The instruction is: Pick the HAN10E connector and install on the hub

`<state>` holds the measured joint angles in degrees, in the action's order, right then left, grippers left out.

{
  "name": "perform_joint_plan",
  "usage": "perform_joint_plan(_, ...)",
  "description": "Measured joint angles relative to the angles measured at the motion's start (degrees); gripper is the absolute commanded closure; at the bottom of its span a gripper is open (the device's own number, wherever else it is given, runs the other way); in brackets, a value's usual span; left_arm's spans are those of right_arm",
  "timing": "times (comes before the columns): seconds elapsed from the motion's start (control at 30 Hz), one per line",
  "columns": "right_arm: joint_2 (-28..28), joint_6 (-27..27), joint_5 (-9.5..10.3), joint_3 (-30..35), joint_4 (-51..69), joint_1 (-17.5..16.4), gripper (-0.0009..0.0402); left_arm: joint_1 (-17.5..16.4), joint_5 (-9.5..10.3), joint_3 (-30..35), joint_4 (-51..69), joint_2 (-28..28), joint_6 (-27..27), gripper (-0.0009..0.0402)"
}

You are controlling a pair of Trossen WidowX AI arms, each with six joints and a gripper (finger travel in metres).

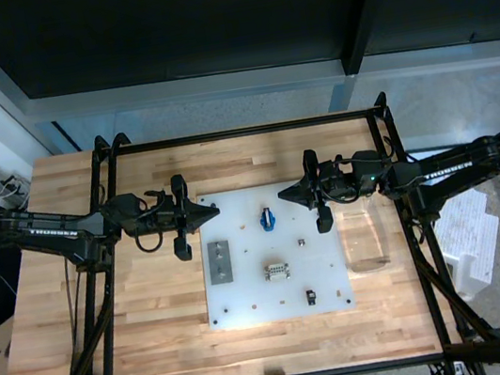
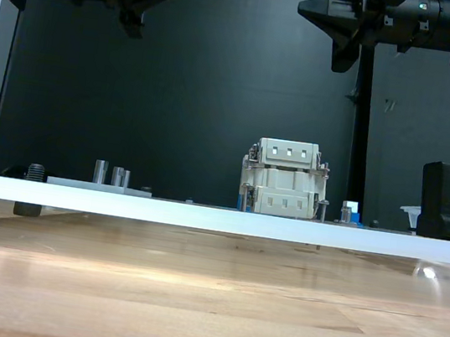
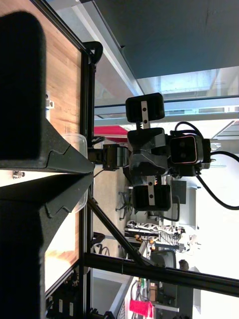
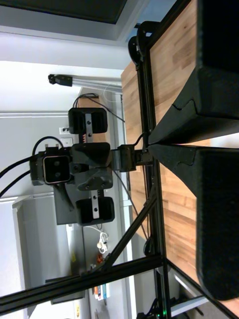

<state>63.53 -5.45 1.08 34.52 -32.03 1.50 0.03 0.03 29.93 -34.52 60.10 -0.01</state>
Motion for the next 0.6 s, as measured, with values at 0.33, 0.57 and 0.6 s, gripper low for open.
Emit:
perform_joint_plan(0.33,0.28,0.9,-0.04,0.63,1.44,-0.13,0.0393,-0.02,0.02,0.02,0.0,0.0,0.0,0.0393)
perform_joint_plan(0.57,0.28,0.94,-0.02,0.63,1.42,-0.13,0.0393,0.0,0.0,0.02,-0.02,0.0,0.0,0.0393)
perform_joint_plan(0.6,0.28,0.94,-0.02,0.63,1.44,-0.13,0.0393,-0.02,0.02,0.02,0.0,0.0,0.0,0.0393)
